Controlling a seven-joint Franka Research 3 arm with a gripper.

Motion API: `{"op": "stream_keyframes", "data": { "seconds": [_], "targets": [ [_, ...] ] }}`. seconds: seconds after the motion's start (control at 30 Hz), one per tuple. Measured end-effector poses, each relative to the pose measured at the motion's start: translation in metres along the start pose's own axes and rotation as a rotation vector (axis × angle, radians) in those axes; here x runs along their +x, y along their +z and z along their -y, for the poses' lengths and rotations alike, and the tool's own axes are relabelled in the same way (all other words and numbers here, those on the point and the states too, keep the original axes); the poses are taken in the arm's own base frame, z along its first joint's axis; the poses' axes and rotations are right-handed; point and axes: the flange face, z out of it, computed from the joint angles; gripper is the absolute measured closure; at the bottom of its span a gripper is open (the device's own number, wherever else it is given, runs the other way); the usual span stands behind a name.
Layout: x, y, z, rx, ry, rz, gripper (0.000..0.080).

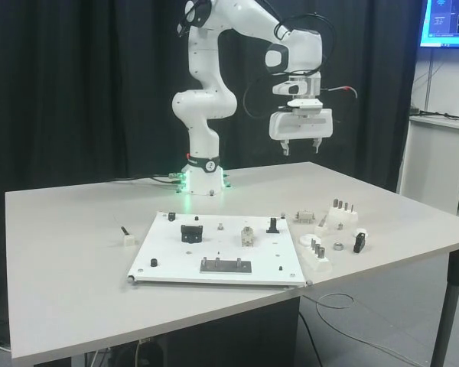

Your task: Pick BNC.

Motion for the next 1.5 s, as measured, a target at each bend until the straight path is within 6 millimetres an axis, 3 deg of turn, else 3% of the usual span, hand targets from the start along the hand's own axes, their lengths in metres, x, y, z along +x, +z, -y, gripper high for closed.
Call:
{"op": "stream_keyframes", "data": {
  "seconds": [1.5],
  "targets": [
    [0.011,0.001,0.003,-0.007,0.043,-0.002,0.0003]
  ]
}}
